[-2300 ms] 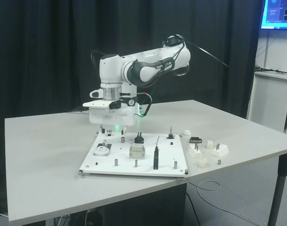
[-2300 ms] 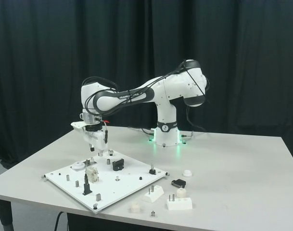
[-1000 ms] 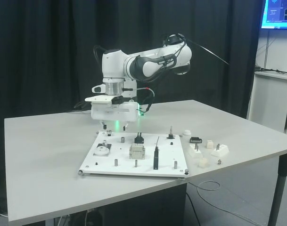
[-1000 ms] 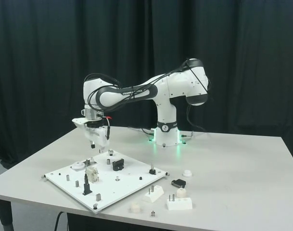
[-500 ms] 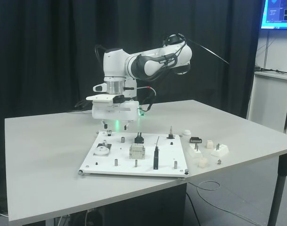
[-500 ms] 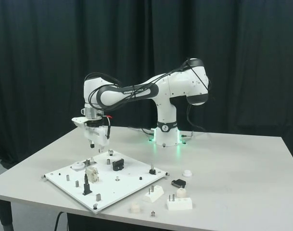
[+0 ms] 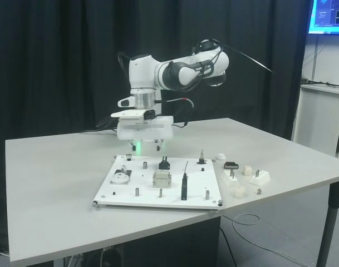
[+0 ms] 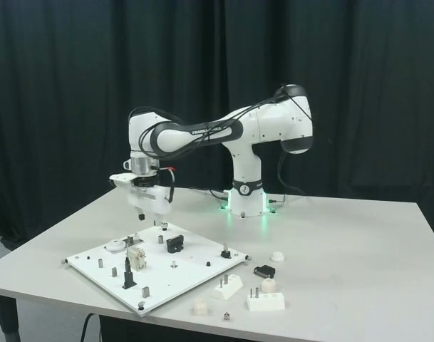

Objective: Pick medium gear.

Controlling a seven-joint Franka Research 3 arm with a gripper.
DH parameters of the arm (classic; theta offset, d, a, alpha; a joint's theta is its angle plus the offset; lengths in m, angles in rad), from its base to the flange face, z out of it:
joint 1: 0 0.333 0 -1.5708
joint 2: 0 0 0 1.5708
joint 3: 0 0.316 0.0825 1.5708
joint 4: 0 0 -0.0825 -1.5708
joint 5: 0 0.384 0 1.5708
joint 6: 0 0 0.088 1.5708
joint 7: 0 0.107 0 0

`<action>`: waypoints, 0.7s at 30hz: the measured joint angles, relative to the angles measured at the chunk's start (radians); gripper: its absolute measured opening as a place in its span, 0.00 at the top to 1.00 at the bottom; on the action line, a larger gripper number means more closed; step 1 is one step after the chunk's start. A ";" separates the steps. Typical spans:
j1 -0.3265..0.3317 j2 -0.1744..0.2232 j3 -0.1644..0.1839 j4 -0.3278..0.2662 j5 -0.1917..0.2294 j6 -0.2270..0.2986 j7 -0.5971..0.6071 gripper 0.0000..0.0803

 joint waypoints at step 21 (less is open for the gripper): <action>0.308 -0.007 -0.023 -0.087 0.017 -0.105 0.137 0.00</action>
